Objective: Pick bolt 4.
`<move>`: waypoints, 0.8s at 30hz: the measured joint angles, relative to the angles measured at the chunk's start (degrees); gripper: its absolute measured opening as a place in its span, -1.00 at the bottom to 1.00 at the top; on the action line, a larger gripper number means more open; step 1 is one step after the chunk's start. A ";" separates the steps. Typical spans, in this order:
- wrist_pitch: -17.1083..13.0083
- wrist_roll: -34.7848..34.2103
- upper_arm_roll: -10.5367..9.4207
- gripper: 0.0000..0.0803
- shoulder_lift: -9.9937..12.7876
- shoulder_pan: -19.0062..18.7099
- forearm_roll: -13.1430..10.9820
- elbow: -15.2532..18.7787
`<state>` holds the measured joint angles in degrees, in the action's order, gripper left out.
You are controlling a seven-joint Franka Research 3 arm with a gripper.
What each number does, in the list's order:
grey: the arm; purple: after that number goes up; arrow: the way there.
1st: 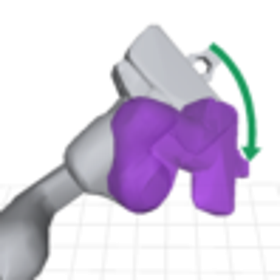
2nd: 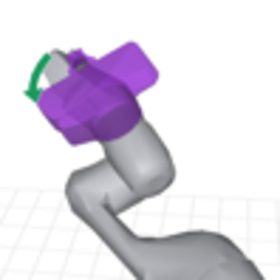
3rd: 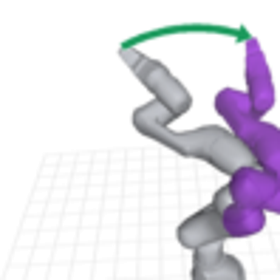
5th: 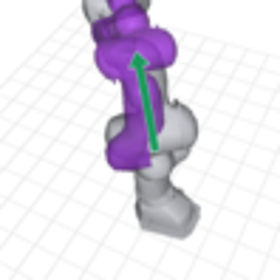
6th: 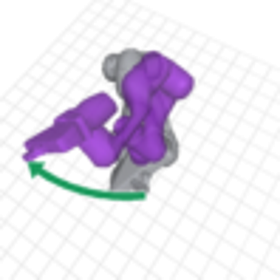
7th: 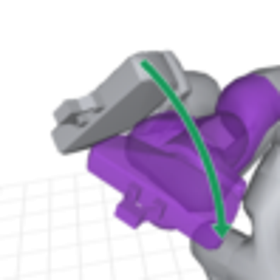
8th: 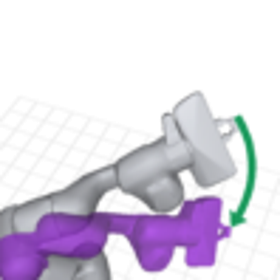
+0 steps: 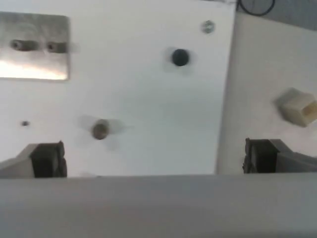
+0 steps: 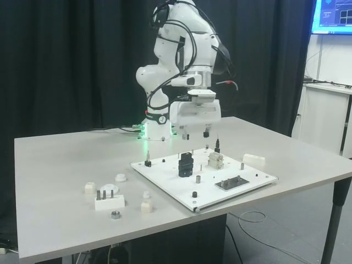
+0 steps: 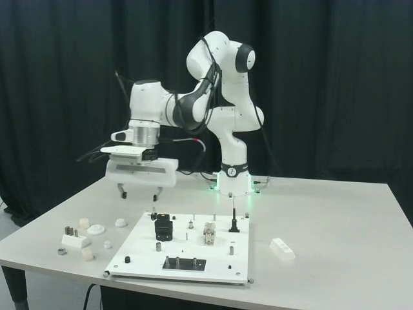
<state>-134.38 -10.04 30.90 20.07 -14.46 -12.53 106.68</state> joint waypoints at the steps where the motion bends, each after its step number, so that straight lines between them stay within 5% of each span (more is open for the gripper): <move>1: 0.24 0.83 -0.01 0.99 0.49 0.46 -0.45 -0.62; 24: 5.01 15.59 -0.11 0.99 10.48 10.30 -7.79 -13.93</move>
<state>-129.37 5.55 30.79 30.54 -4.16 -20.32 92.74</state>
